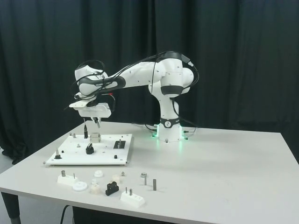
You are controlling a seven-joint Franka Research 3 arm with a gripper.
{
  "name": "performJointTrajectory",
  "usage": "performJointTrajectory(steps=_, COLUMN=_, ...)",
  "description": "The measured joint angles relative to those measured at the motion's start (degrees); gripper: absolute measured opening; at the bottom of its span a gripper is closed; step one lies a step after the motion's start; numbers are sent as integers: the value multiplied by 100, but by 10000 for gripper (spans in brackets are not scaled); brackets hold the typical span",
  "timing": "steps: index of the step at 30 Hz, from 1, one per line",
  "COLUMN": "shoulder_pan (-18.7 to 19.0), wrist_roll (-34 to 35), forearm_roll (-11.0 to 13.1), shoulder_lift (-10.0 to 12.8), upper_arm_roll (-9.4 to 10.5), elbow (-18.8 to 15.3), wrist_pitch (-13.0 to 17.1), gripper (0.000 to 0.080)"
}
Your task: Place round peg 3.
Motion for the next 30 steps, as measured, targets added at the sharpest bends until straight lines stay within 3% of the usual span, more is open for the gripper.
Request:
performJointTrajectory(steps=6, shoulder_pan=35, wrist_roll=-50, forearm_roll=442, shoulder_lift=-2, upper_arm_roll=-47, elbow=288, wrist_pitch=13, gripper=103)
performJointTrajectory(steps=12, shoulder_pan=-21, wrist_roll=-49, forearm_roll=894, shoulder_lift=41, upper_arm_roll=-57, elbow=783, wrist_pitch=33, gripper=103)
performJointTrajectory(steps=20, shoulder_pan=-304, wrist_roll=128, forearm_roll=1496, shoulder_lift=408, upper_arm_roll=-17, elbow=1680, wrist_pitch=19, gripper=103)
performJointTrajectory(steps=30, shoulder_pan=-891, wrist_roll=806, forearm_roll=1549, shoulder_lift=473, upper_arm_roll=450, elbow=3142, wrist_pitch=183, gripper=103)
